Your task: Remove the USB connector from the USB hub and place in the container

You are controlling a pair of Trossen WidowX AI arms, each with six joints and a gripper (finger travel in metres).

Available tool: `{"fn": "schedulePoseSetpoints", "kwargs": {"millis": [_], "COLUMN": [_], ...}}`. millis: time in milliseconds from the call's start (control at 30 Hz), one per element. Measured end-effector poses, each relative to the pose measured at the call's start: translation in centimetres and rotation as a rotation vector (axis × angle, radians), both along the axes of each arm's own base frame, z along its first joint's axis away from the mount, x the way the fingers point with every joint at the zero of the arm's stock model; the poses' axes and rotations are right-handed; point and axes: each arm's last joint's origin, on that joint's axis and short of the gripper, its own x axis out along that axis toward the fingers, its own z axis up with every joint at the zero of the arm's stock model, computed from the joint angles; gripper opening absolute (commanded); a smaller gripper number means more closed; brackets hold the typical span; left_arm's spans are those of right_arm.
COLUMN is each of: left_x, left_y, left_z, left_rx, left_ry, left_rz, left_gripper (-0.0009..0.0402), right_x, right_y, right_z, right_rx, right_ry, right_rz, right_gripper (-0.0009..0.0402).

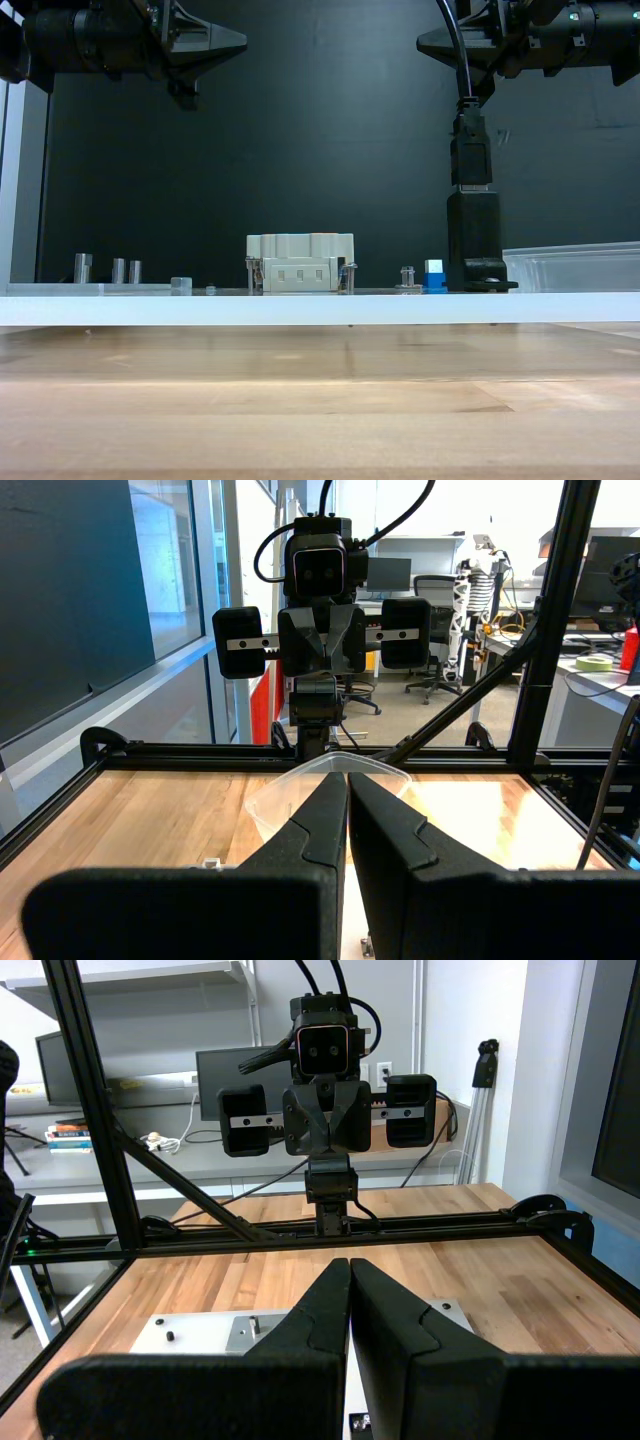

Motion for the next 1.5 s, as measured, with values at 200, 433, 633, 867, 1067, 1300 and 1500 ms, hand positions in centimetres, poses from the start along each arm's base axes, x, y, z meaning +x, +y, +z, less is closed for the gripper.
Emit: {"fn": "schedulePoseSetpoints", "kwargs": {"millis": [200, 433, 633, 867, 1067, 1300, 1500], "left_x": [0.0, 0.0, 0.0, 0.0, 0.0, 0.0, 0.0], "left_y": [0.0, 0.0, 0.0, 0.0, 0.0, 0.0, 0.0], "left_z": [0.0, 0.0, 0.0, 0.0, 0.0, 0.0, 0.0], "left_rx": [0.000, 0.000, 0.000, 0.000, 0.000, 0.000, 0.000], "left_ry": [0.000, 0.000, 0.000, 0.000, 0.000, 0.000, 0.000], "left_rz": [0.000, 0.000, 0.000, 0.000, 0.000, 0.000, 0.000], "left_gripper": [0.0001, 0.0001, 0.0001, 0.0001, 0.0001, 0.0001, 0.0001], "right_x": [0.3, 0.1, -0.5, -0.4, 0.0, 0.9, 2.0], "right_y": [0.2, 0.7, 1.1, 1.8, 3.3, 5.1, 7.0], "right_z": [1.2, 3.4, 5.1, 5.9, 6.9, 6.9, 6.7], "right_rx": [0.028, 0.069, 0.091, 0.105, 0.070, 0.046, 0.035], "right_ry": [0.104, 0.271, 0.407, 0.599, 0.743, 0.893, 0.941], "right_rz": [0.009, 0.028, 0.037, 0.049, 0.038, 0.035, 0.050], "right_gripper": [0.0000, 0.0000, 0.0000, 0.0000, 0.0000, 0.0000, 0.0000]}}
